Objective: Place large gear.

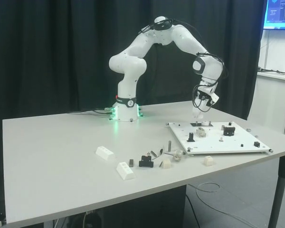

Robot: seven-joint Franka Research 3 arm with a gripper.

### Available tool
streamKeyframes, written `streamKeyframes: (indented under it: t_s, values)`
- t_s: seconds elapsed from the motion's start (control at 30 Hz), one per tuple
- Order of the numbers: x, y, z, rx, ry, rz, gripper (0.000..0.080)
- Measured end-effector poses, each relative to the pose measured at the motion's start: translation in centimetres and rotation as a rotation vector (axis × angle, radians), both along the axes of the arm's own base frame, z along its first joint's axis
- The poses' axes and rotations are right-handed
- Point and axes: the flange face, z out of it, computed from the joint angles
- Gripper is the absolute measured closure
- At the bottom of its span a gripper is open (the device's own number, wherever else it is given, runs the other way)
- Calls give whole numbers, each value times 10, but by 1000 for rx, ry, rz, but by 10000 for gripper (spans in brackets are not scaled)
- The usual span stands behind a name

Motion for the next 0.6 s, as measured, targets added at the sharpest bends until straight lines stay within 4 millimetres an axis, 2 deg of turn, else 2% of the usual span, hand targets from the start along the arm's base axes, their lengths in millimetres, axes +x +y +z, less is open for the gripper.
streamKeyframes:
  t_s: [0.27, 0.6]
  values:
    - [2, 0, 10, 1, -1, 1, 206]
    - [3, 1, 12, -1, -4, 3, 206]
